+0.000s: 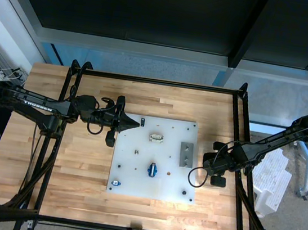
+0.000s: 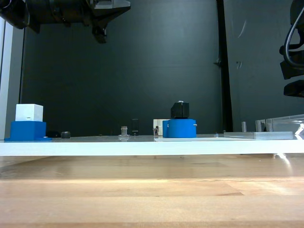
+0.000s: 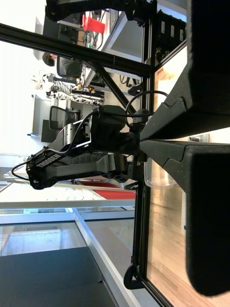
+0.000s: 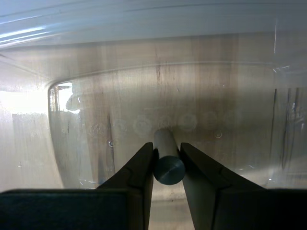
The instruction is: Pick the 16mm cylinder and install on the taskboard
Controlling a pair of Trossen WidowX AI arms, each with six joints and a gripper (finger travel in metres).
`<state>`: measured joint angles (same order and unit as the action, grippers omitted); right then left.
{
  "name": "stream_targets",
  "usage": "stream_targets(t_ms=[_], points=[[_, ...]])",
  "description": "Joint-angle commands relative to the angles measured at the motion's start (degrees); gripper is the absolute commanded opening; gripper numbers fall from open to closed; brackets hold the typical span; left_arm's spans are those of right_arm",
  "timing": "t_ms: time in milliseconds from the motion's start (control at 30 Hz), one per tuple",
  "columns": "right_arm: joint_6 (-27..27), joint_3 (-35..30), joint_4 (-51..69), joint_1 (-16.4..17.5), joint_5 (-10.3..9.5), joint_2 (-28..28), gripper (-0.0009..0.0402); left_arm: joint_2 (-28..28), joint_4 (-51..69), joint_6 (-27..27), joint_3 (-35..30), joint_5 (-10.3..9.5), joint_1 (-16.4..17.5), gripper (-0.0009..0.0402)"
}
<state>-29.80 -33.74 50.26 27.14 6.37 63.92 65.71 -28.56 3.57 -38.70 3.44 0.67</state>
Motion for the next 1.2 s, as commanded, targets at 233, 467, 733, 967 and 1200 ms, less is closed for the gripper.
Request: stream_targets(t_ms=[233, 467, 733, 967, 1200], points=[[0.0, -0.6, 0.1, 0.0, -0.39, 0.0, 0.0005, 0.0, 0.0, 0.0, 0.0, 0.0, 0.0, 0.0], [0.2, -5.9, 6.3, 0.0, -0.33, 0.0, 0.0007, 0.0, 0.0, 0.0, 0.0, 0.0, 0.0, 0.0], [0.9, -14.3, 14.7, -0.2, 0.11, 0.0, 0.0007, 0.0, 0.0, 0.0, 0.0, 0.0, 0.0, 0.0], [0.9, -17.7, 16.6, -0.3, 0.13, 2.2, 0.0007, 0.0, 0.0, 0.0, 0.0, 0.0, 0.0, 0.0], [1.3, -22.1, 16.2, -1.1, 0.13, 8.0, 0.0007, 0.0, 0.0, 0.0, 0.0, 0.0, 0.0, 0.0]])
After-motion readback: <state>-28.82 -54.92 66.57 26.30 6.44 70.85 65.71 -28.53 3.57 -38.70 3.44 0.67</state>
